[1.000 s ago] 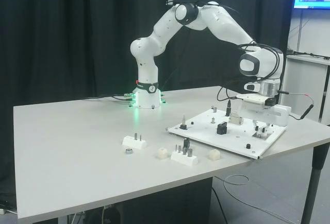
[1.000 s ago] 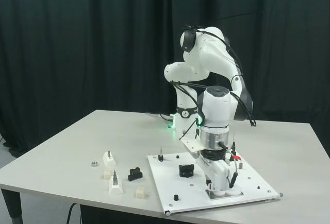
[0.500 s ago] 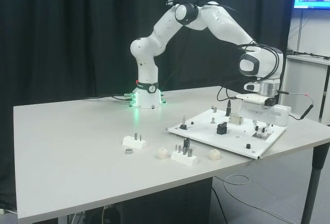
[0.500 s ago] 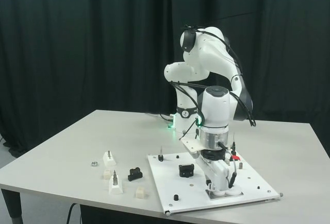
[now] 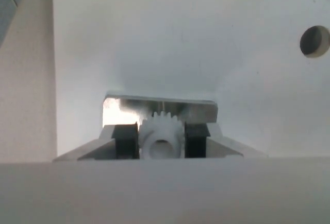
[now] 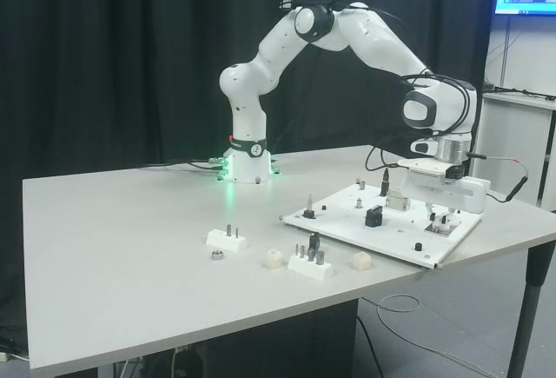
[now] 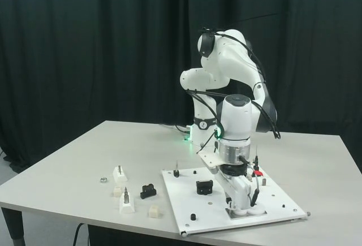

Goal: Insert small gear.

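Note:
In the wrist view a small white gear (image 5: 161, 134) sits between my two black finger pads (image 5: 125, 140), and my gripper (image 5: 160, 141) is shut on it. Just past the gear a shiny metal block (image 5: 160, 107) stands on the white assembly board (image 5: 180, 38). In the room views the gripper (image 6: 440, 216) (image 7: 242, 205) hangs low over the board's right end (image 6: 452, 237), near the table's front right corner. The gear itself is hidden there behind the hand.
The board (image 7: 186, 203) carries a black block (image 6: 374, 216), an upright peg (image 6: 308, 204) and small black knobs (image 6: 418, 247). To its left on the grey table (image 6: 113, 222) are two white pin holders (image 6: 226, 238) (image 6: 311, 266), a nut (image 6: 216, 255) and two small cubes (image 6: 273, 258) (image 6: 360, 261).

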Robot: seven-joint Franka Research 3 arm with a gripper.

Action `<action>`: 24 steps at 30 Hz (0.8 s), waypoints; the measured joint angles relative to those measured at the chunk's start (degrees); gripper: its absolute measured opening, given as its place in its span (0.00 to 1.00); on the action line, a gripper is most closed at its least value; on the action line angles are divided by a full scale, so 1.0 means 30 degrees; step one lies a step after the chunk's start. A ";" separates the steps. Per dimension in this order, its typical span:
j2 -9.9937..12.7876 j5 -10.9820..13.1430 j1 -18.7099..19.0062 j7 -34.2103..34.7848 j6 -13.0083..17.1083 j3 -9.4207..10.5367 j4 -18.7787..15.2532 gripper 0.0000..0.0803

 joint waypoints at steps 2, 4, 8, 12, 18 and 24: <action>0.0000 0.0000 0.0000 -0.0024 0.0017 0.0000 -0.0008 0.24; -0.0001 0.0000 0.0001 -0.0086 0.0028 0.0001 -0.0014 0.24; -0.0005 0.0000 0.0001 -0.0298 0.0036 0.0005 -0.0023 0.24; -0.0011 0.0000 0.0001 -0.0684 0.0041 0.0010 -0.0032 0.24; -0.0018 0.0006 0.0000 -0.1451 0.0043 0.0017 -0.0044 0.24; -0.0028 0.0006 0.0000 -0.2671 0.0044 0.0020 -0.0062 0.24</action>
